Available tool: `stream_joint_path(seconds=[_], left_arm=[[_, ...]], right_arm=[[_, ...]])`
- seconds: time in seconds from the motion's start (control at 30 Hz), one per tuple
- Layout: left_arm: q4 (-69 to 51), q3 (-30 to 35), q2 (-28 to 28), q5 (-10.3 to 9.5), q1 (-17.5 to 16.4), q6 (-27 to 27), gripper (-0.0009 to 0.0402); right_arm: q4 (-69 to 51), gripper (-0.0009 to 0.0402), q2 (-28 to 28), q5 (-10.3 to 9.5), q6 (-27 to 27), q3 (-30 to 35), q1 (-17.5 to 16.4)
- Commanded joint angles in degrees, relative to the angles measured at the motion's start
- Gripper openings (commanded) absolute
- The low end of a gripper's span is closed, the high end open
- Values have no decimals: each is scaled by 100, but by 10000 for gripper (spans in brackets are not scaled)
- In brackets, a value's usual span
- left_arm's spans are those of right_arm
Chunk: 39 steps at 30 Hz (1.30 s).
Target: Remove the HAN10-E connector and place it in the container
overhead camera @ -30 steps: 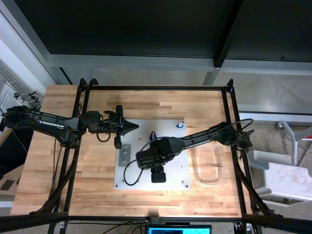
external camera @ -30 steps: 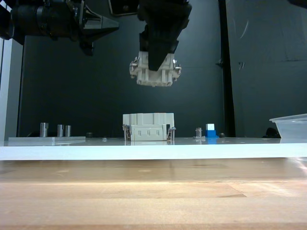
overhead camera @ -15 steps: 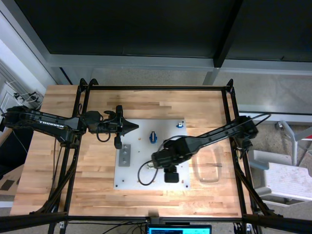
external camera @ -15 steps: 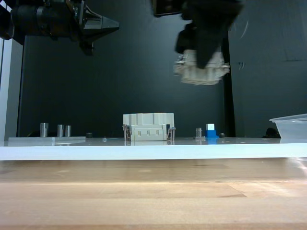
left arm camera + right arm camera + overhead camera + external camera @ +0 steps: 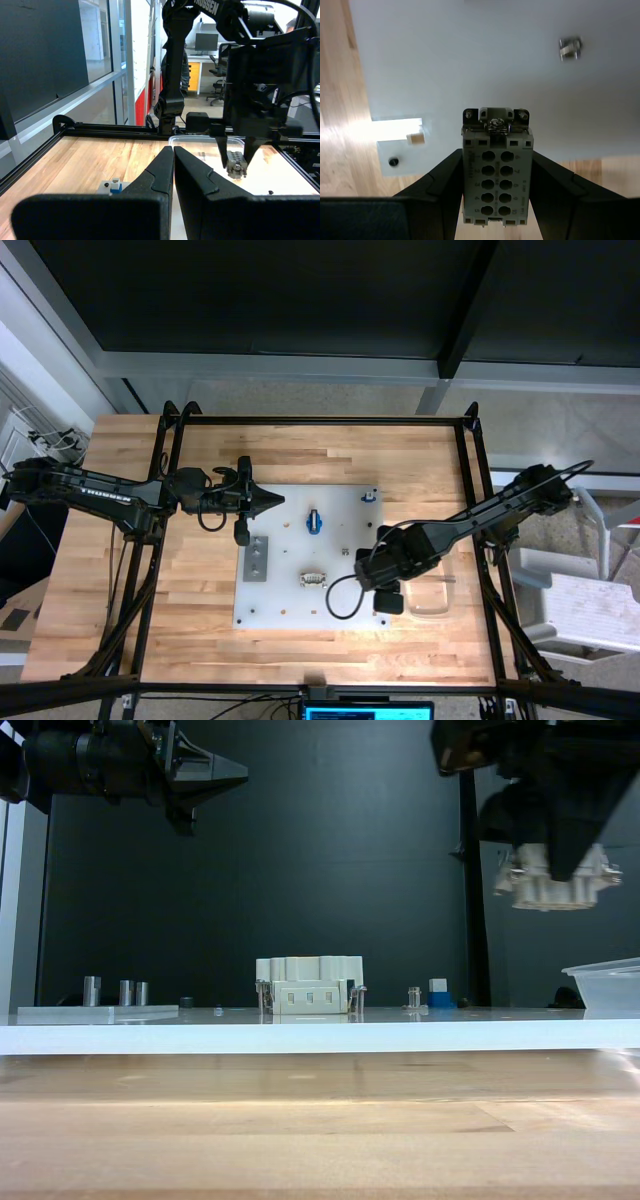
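The HAN10-E connector was pinched in the right gripper, raised high by the container's left rim. It had been carried rightward from over the board. Farther back, the left gripper was pressed together above the surface.

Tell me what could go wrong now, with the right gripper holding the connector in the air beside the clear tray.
1. The right gripper holds the HAN10-E connector above the white board edge, not yet over the container; releasing now would probably miss it.
2. The connector hangs well above the container's rim; dropped from there it might bounce out.
The left gripper sits shut over the board's far left corner, out of the way.
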State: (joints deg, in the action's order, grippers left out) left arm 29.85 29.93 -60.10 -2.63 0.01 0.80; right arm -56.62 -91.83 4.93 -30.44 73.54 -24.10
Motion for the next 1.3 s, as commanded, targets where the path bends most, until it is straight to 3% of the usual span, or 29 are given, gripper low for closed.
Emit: stream_joint_path(seconds=[0.03,0.7,1.17,1.3], left_arm=[[0,2,-2,0,-2,0,0],[0,2,0,0,-2,0,0],[2,2,0,0,0,0,0],[0,2,0,0,-2,0,0]], right_arm=[[22,28,225,2,-179,-260,-90],[85,28,1226,11,-734,-1447,-404],[223,27,1746,26,-1648,-2404,-861],[321,28,1764,120,-1792,-2592,-964]])
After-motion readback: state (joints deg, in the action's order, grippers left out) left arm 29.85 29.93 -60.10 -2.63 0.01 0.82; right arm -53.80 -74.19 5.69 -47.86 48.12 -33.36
